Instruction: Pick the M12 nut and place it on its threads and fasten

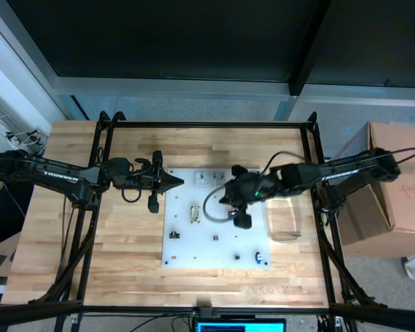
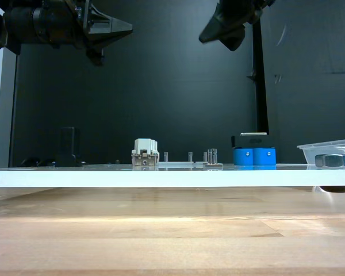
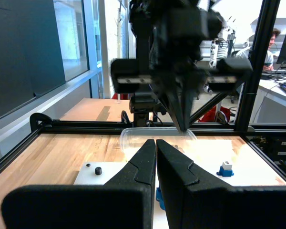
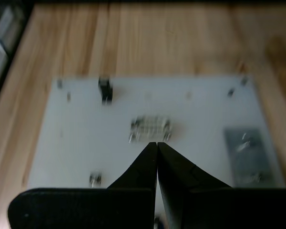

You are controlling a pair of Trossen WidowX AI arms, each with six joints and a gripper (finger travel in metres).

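The small silver M12 nut [image 2: 332, 161] sits low on its stud [image 1: 261, 259] near the white board's [image 1: 194, 249] near right edge, with no ribs showing under it. In the low view it overlaps the clear tray [image 1: 283, 220], which looks bare from above. My right gripper [image 1: 223, 198] hangs high over the middle of the board, shut with nothing between its fingers [image 4: 157, 143]. It is well clear of the nut. My left gripper [image 1: 180, 181] hovers high at the board's far left edge, also shut and holding nothing [image 3: 156, 141].
A white connector [image 2: 145, 155], a silver post [image 2: 212, 156] and a blue block [image 2: 254, 155] stand on the board. A black frame [image 1: 207, 124] rings the wooden table. A cardboard box [image 1: 394, 187] stands off the right side.
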